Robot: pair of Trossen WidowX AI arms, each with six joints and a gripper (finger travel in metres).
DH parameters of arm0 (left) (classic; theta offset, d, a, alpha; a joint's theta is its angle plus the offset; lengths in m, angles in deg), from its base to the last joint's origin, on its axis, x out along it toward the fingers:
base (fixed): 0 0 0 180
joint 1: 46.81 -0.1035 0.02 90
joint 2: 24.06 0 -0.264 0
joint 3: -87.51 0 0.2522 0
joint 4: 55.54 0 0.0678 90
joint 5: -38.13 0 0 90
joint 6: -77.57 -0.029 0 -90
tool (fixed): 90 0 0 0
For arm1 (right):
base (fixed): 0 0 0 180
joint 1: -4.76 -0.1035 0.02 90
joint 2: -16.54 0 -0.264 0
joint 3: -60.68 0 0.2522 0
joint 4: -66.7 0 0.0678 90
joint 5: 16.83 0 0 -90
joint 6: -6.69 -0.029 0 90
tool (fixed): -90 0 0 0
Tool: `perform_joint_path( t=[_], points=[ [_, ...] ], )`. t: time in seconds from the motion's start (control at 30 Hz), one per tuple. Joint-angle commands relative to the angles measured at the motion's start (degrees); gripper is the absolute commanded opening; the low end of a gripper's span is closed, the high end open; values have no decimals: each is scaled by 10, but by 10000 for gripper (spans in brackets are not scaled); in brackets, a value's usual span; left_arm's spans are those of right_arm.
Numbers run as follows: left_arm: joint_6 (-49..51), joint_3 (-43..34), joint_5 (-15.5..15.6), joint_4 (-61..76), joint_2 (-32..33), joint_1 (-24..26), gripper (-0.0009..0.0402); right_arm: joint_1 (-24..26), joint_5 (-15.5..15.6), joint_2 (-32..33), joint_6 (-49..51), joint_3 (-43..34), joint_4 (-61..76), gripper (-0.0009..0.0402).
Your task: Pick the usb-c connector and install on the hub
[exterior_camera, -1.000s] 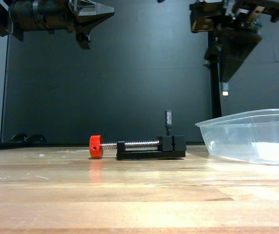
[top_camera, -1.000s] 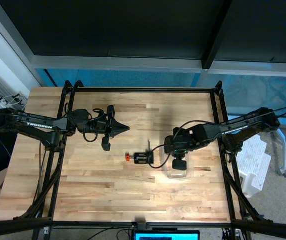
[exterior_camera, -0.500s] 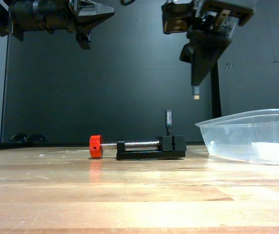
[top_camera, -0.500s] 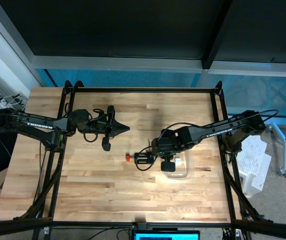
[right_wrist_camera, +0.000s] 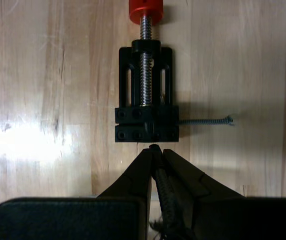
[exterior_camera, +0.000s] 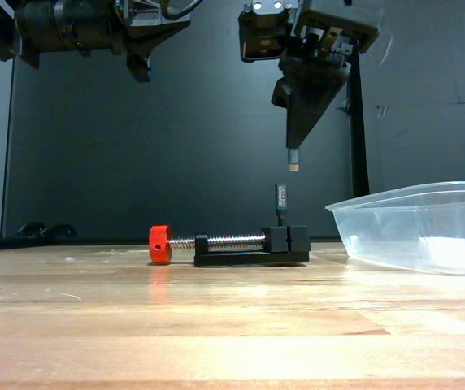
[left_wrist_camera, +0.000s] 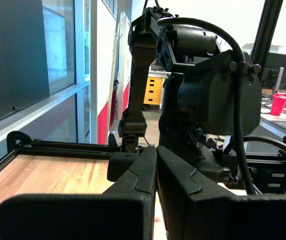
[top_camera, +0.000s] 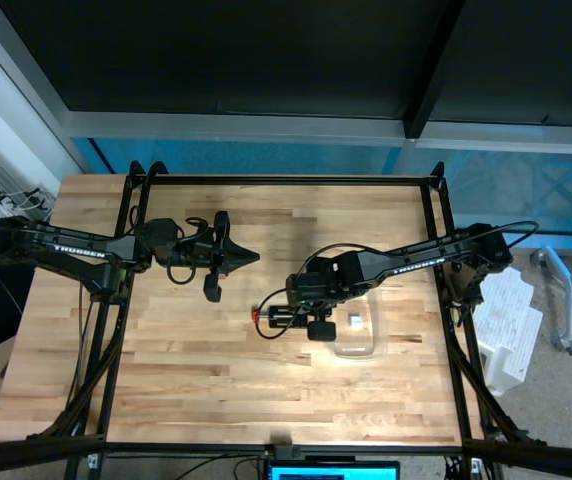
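Note:
My right gripper [exterior_camera: 295,154] is shut on the usb-c connector [exterior_camera: 294,160], which hangs tip down. The connector is held clear of its seat, a little above and just right of the small upright hub [exterior_camera: 280,197]. A black vise [exterior_camera: 249,242] with a red knob [exterior_camera: 159,244] clamps the hub. In the right wrist view the fingertips [right_wrist_camera: 146,156] pinch the connector's cable just short of the vise [right_wrist_camera: 145,117]. From above, the right gripper [top_camera: 304,305] hovers over the vise [top_camera: 278,317]. My left gripper [top_camera: 253,257] is shut and holds nothing, high at the back left [exterior_camera: 185,18].
A clear plastic container [exterior_camera: 419,227] stands to the right of the vise, also seen from above [top_camera: 363,335]. A short braided cable end [right_wrist_camera: 205,121] sticks out of the vise's side. Black frame rails [top_camera: 286,181] border the wooden table.
My right gripper has carried the connector leftward, from over the container to almost over the hub, and slightly lower. The left arm has not moved.

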Motion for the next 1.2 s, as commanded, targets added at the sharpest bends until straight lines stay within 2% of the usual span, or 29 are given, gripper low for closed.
perform_joint_path(
  t=[0.03, 0.23, 1.0, 1.2],
  points=[
    [0, 0, 0, 0, 0, 0, 0, 2, 0, 13, 7, -17, 5, 0],
    [0, 0, 0, 0, 0, 0, 0, 2, -1, 34, 7, -41, 13, 0],
    [0, 0, 0, 0, 0, 0, 0, 2, -2, 36, -9, -33, 2, 0],
    [0, 0, 0, 0, 0, 0, 0, 2, -14, 36, -10, -27, -2, 0]
  ],
)
